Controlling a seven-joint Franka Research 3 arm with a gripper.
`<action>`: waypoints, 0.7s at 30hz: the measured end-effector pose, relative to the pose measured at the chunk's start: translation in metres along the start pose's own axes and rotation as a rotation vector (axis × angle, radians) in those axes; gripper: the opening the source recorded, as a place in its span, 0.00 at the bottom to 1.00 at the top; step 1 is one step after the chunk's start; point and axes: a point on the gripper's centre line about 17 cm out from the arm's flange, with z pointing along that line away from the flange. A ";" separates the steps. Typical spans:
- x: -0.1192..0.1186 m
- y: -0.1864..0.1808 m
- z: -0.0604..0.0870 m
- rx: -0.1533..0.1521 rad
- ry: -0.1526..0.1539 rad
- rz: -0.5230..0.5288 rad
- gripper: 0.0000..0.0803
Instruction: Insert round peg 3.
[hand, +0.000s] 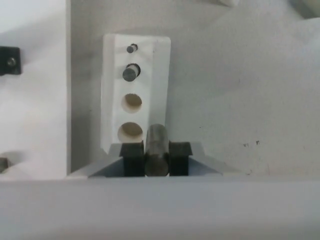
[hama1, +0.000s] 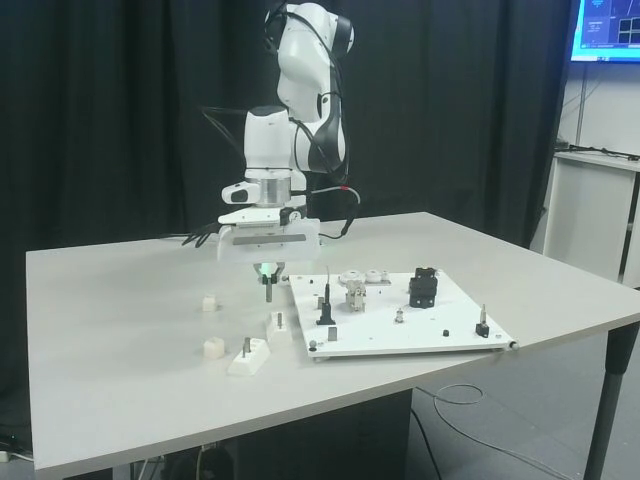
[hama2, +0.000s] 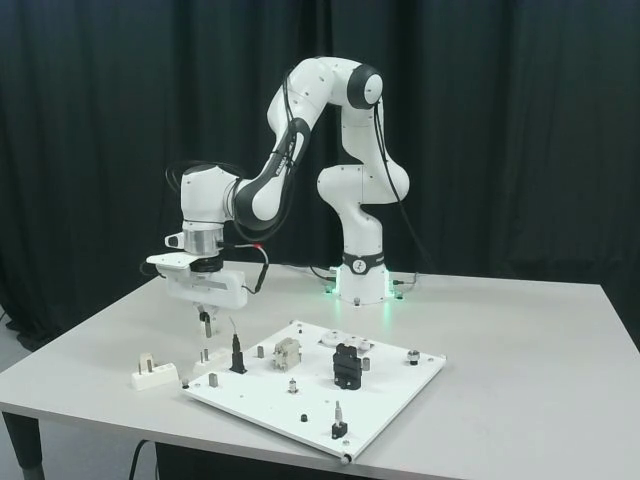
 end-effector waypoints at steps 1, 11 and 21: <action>0.000 0.000 0.000 -0.001 0.000 -0.001 0.13; 0.000 0.003 -0.001 -0.009 0.000 -0.008 0.13; -0.008 -0.006 0.002 0.002 -0.036 -0.030 0.13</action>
